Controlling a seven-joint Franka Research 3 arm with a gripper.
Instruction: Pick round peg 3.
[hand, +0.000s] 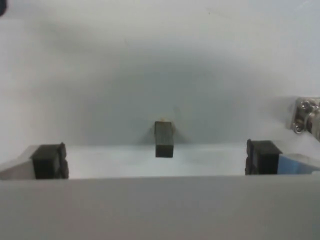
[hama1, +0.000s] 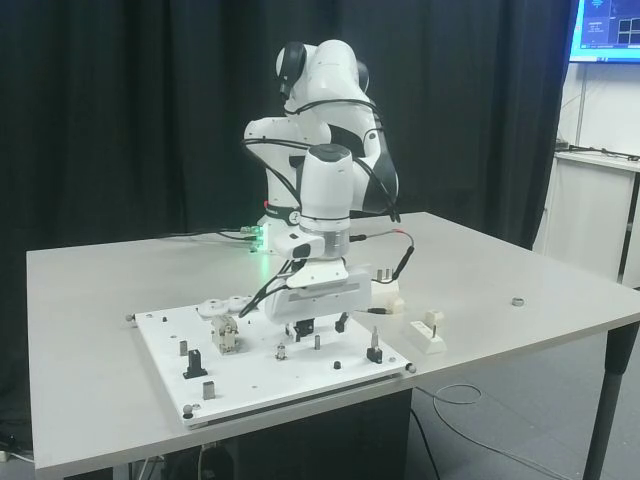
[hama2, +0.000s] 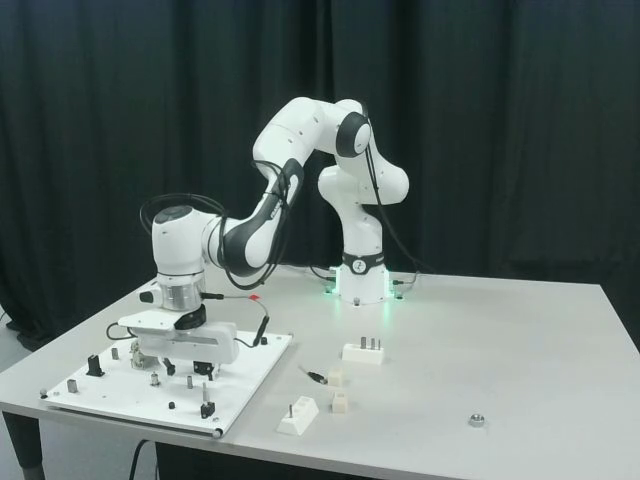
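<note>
A small dark peg (hand: 164, 139) stands upright on the white board (hand: 150, 65), seen in the wrist view. My gripper (hand: 155, 160) is open and hangs low over the board, with its black fingertips (hand: 48, 161) wide apart on either side of the peg. The peg sits slightly beyond the line between the tips and nothing touches it. In the first room view the gripper (hama1: 304, 327) is just above the middle of the board (hama1: 250, 385). The second room view shows the gripper (hama2: 172, 362) over the same board (hama2: 120, 405).
Other short pegs (hama1: 374, 350) and a black bracket (hama1: 193, 362) stand on the board. A metal fitting (hand: 304, 116) lies close to one fingertip. On the grey table beside the board are white holder blocks (hama2: 363, 353), a cable plug (hama2: 316, 377) and a small nut (hama2: 477, 420).
</note>
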